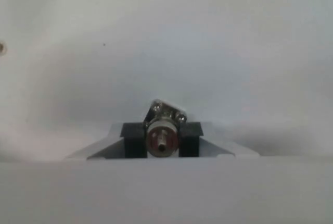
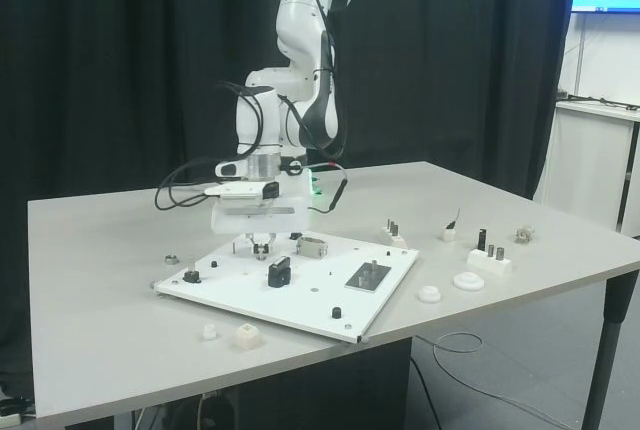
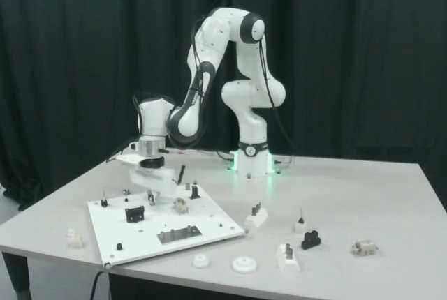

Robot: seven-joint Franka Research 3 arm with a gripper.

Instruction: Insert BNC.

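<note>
In the wrist view a metal BNC connector [image 1: 162,130] sits between my two black fingers [image 1: 134,140], its round end with the centre pin facing the camera. My gripper [image 1: 162,143] is shut on it. Behind it lies only the plain white surface of the board [image 1: 218,52]. From the first room view my gripper [image 2: 260,242] points straight down, low over the far left part of the white board [image 2: 300,300]. In the second room view the gripper [image 3: 152,192] hangs over the board's [image 3: 140,237] back edge. Whether the connector touches the board cannot be told.
On the board stand a black block [image 2: 278,273], a grey metal plate [image 2: 368,275], a small metal socket [image 2: 312,246] and a black knob [image 2: 190,276]. Off the board lie white holders [image 2: 490,260], white discs [image 2: 466,281] and a white cube [image 2: 246,336].
</note>
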